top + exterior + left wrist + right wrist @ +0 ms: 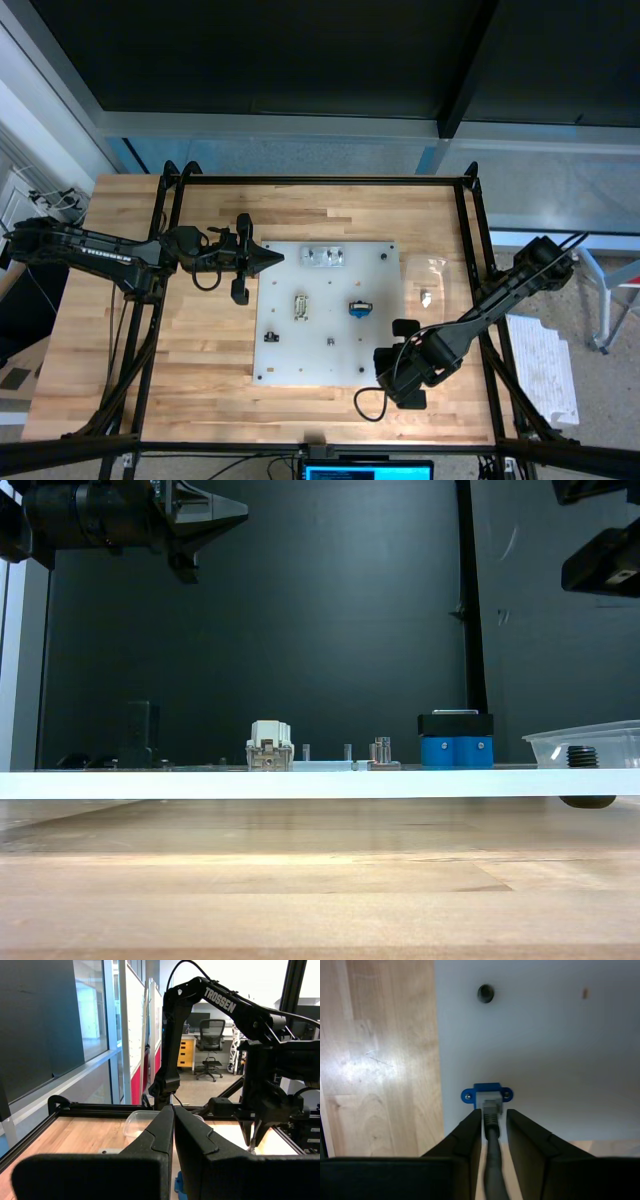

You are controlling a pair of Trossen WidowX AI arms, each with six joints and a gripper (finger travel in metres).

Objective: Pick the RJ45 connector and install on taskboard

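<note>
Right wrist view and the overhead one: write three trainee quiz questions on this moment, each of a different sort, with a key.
1. True or false: the left pincer stands open.
2. What sits between the right pincer's fingers? A) a black knob B) the RJ45 connector on its grey cable C) nothing
3. In the right wrist view, which mounted part does the connector line up with?
Key: 1 false: it is shut, raised near the taskboard's far left corner. 2 B; that pincer hangs over the board's near right corner. 3 the blue socket mount.
</note>
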